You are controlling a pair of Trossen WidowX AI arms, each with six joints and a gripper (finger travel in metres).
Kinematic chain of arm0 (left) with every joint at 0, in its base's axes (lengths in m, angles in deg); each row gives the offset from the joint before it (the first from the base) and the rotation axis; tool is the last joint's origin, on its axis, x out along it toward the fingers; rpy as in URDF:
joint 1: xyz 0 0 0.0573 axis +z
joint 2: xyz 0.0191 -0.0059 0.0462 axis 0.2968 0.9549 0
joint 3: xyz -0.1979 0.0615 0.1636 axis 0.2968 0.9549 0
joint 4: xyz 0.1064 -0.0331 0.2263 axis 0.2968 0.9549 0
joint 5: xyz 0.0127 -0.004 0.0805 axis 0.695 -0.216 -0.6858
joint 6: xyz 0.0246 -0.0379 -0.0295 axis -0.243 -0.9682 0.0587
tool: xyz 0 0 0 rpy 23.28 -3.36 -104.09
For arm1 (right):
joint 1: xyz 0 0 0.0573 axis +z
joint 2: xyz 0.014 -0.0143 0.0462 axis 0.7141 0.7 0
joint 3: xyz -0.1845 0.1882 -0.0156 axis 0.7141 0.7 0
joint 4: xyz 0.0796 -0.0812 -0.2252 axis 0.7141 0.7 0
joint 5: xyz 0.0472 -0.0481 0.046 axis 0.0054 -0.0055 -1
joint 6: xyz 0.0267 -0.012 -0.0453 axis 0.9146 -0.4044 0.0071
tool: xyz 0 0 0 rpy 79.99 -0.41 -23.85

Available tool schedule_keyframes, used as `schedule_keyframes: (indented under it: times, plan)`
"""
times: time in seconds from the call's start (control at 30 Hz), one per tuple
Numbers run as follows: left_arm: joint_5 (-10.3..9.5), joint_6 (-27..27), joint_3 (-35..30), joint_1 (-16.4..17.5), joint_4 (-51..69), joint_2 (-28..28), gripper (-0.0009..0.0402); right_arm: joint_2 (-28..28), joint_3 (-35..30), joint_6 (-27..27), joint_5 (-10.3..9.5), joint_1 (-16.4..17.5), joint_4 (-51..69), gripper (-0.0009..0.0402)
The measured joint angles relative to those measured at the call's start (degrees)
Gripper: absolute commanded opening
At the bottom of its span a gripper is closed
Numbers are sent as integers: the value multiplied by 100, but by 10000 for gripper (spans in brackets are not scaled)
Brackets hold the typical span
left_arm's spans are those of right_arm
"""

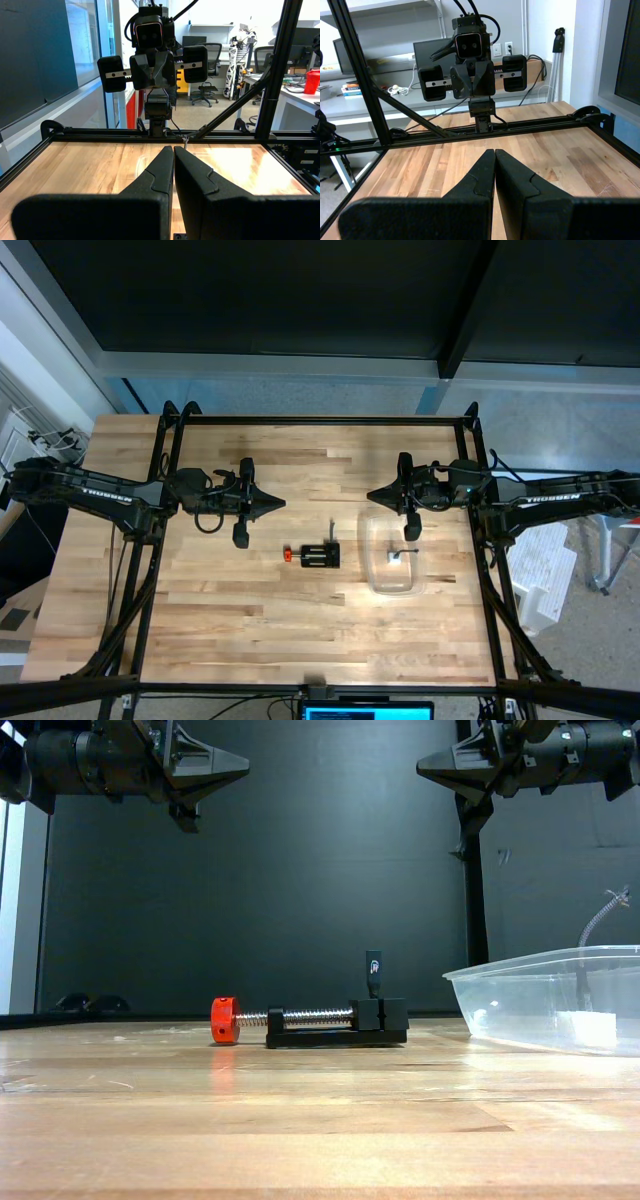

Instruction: Pick the USB-C connector and install on taskboard

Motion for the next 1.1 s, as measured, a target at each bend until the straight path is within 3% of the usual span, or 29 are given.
schedule_keyframes:
  times: [0.47, 1.0, 1.1]
  plan:
    - [-2, 0, 0, 0, 0, 0, 0, 225, -1158, 20, 0, 166, 2962, 0]
    - [-2, 0, 2, 0, -2, 0, 0, 1443, -2747, 280, 2, 728, 6065, 0]
    - [0, 0, 0, 0, -2, 0, 0, 1738, -3047, 343, 107, 870, 6522, 0]
